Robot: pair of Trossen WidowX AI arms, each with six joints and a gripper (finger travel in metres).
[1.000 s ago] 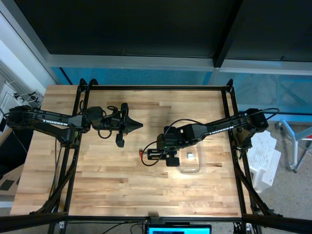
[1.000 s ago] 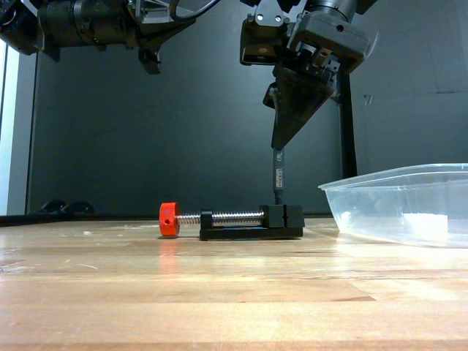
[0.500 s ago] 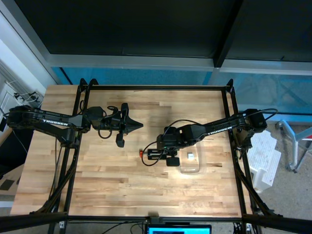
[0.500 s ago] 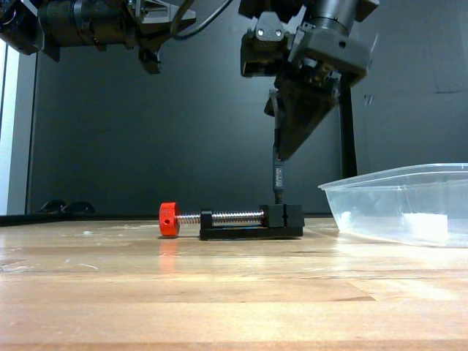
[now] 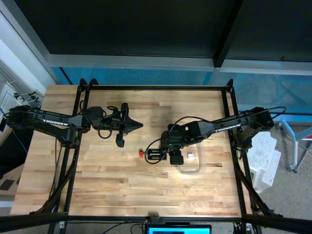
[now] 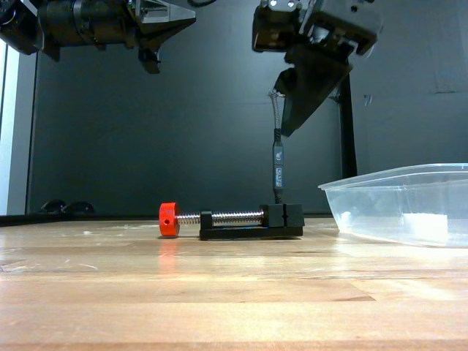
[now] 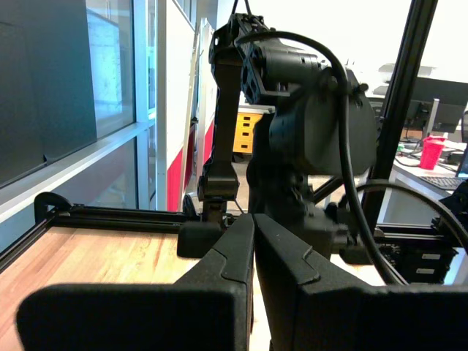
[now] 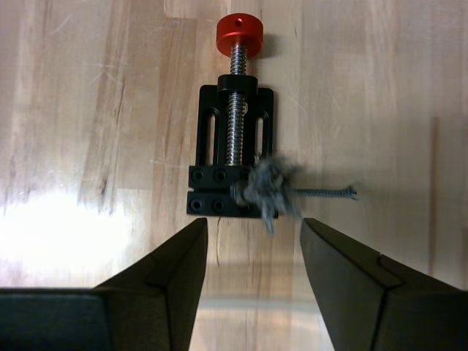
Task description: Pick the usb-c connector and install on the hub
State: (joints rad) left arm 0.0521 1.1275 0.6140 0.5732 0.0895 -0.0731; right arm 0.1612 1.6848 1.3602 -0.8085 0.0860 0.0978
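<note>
The usb-c connector stands upright with its lower end in the black vise, which has a red knob. A frayed cable stub tops the connector. No gripper touches it. My right gripper hangs open just above and slightly right of it, with its fingertips spread to either side of the vise. In the high view the right gripper covers the vise's right end. My left gripper hovers shut at the back left, holding nothing.
A clear plastic tub sits right of the vise with a small white piece inside. A black frame rail borders the table's far side. The left arm hangs high over the left.
The right gripper has risen and shifted slightly right. It no longer touches the connector's top. The connector stays upright in the vise. The left arm has not moved.
</note>
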